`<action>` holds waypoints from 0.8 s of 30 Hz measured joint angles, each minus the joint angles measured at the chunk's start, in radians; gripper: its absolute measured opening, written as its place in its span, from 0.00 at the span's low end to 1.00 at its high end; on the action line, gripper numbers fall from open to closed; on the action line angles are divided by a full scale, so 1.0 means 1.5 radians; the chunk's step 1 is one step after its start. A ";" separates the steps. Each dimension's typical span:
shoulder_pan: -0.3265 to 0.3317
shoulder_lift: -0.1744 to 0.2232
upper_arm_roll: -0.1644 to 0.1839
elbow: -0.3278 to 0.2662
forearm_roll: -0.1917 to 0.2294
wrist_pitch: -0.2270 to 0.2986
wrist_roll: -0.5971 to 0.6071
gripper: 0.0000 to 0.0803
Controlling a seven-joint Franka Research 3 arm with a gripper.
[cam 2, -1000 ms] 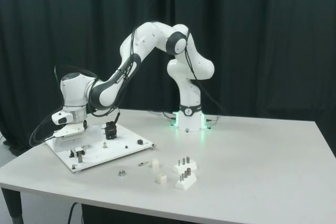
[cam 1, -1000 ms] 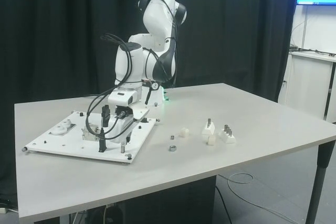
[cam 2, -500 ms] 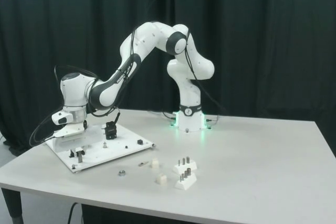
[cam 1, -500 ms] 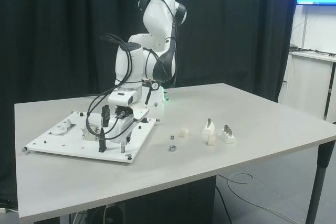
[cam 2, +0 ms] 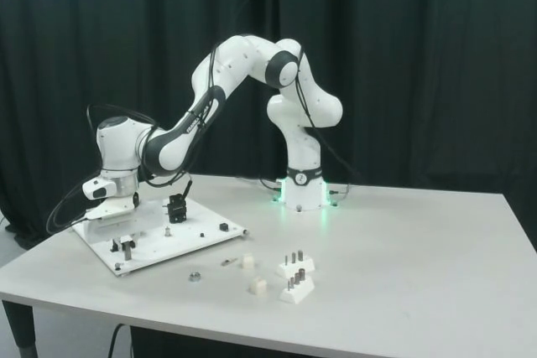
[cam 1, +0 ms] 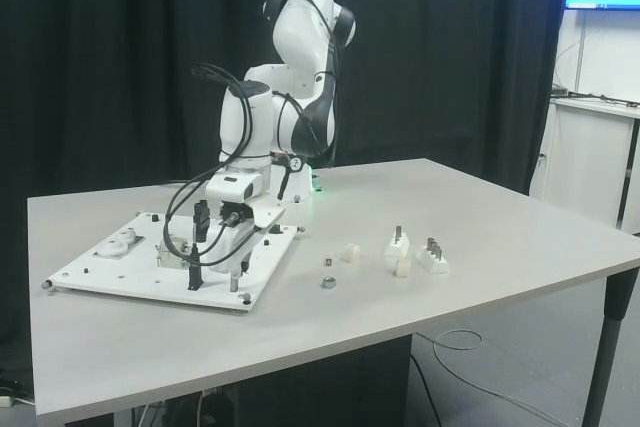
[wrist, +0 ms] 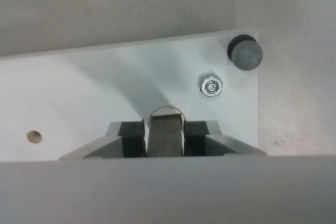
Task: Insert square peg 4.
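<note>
**Peg's in the jaws, low over the board corner, and this is where it could jam**

Watching remotely. In the wrist view the gripper [wrist: 165, 139] is clenched on the grey metal square peg [wrist: 165, 136], one black finger pad [wrist: 132, 139] on each side of it. The peg's tip sits right over a faint round outline on the white flat assembly board [wrist: 79, 98], close to the board's corner where there's a small grey hex nut [wrist: 211, 86] and a black round rubber foot [wrist: 244, 53].

From the room cameras the white arm [cam 2: 180, 127] is hunched low over the board [cam 1: 120, 272], so I'd guess we're at or near the hole. I can't tell from any view whether the tip is touching or already partly in.

What worries me:
- If the peg is twisted a bit about its own axis, the corners won't line up with a square opening and it'll wedge when pushed.
- A slight tilt in the grip would do the same and could scrape the hole edge.
- Pushing down while misaligned might slide the peg up between the pads, or nudge the whole board on the grey table [cam 2: 403, 241].

The spare white peg holders [cam 2: 295, 277] are well apart from this, so no worry there.
</note>
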 joint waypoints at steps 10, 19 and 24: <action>0.000 0.007 0.001 0.000 0.001 0.008 0.002 0.19; 0.000 0.012 0.001 0.004 0.001 0.008 0.003 0.19; 0.000 0.012 0.001 0.004 0.001 0.007 0.003 0.19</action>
